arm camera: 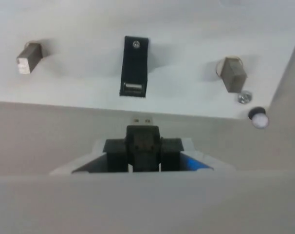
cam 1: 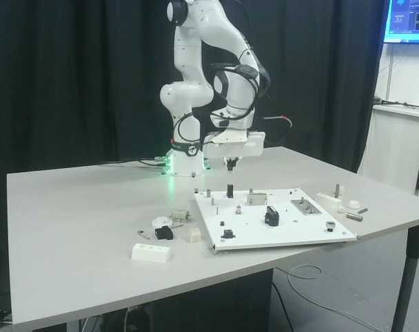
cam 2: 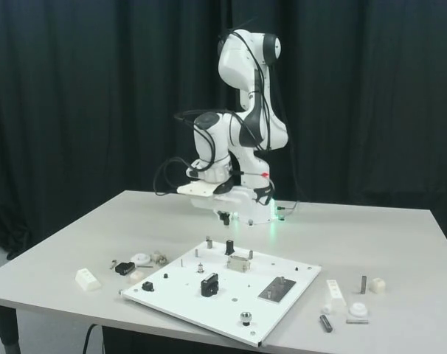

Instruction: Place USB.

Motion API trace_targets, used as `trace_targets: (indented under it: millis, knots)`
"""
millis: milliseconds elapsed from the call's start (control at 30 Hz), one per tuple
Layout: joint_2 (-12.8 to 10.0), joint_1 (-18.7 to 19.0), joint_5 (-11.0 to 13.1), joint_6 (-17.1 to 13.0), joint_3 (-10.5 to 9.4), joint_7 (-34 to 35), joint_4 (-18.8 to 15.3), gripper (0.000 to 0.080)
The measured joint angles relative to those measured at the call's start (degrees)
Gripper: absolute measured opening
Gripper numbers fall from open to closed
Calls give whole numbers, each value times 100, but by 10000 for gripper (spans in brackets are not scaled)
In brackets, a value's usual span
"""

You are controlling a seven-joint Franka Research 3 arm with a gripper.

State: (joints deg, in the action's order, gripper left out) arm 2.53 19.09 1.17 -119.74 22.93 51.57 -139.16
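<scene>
My gripper (arm camera: pixel 143 146) is shut on a black USB plug (arm camera: pixel 142 132), whose small metal tip points out past the fingertips. Beyond the tip stands a black upright USB socket block (arm camera: pixel 134 66) on the white board (arm camera: pixel 186 44). In the first room view the gripper (cam 1: pixel 230 164) hangs a little above the socket block (cam 1: pixel 229 189), near the board's far edge. The second room view shows the same gap between gripper (cam 2: pixel 225 217) and socket block (cam 2: pixel 229 245).
Two grey posts (arm camera: pixel 29 57) (arm camera: pixel 233 74), a nut (arm camera: pixel 244 97) and a white knob (arm camera: pixel 258 118) flank the socket. The board (cam 1: pixel 278 232) carries more fixtures. Loose parts (cam 1: pixel 164 228) and a white block (cam 1: pixel 151 253) lie beside one edge, small pieces (cam 1: pixel 341 204) beside the other.
</scene>
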Motion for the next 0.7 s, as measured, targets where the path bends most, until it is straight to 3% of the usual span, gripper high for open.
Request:
trace_targets:
  millis: [333,700]
  knots:
    - [243,-2,-148,107,7,119,27,139]
    - [285,-11,-187,106,8,128,31,139]
